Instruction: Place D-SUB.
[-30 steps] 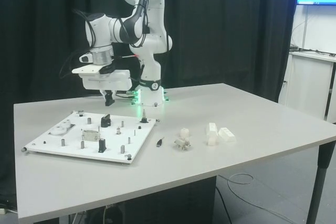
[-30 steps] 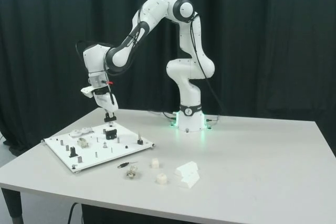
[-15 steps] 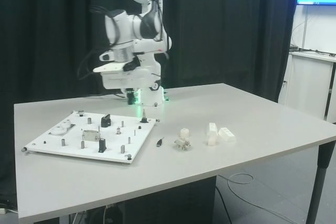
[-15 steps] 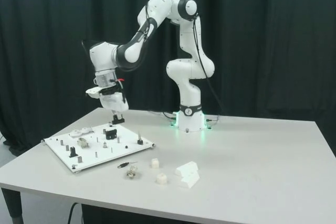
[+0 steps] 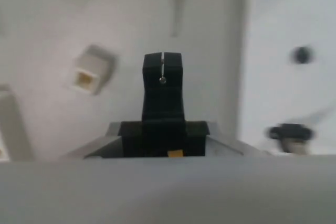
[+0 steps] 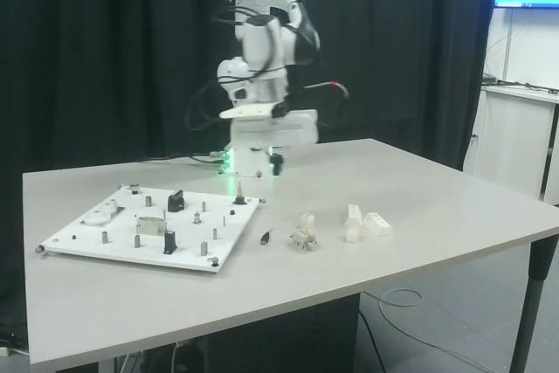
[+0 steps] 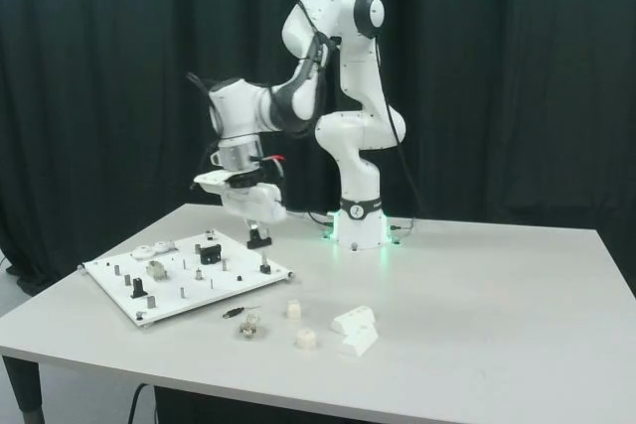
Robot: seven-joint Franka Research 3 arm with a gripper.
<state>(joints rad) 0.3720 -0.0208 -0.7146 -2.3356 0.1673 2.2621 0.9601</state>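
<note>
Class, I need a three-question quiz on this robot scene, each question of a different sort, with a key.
1. True or false: the gripper hangs above the white board, not touching it.
2. Where do the loose white blocks lie? A) on the board B) on the grey table beside the board C) in the gripper
3. Fill in: the light at the arm's base glows ____.

Key: 1 true; 2 B; 3 green.

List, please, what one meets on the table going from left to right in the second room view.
White board with pegs → small black tool → small grey part → white cube → white block → pair of white blocks
</note>
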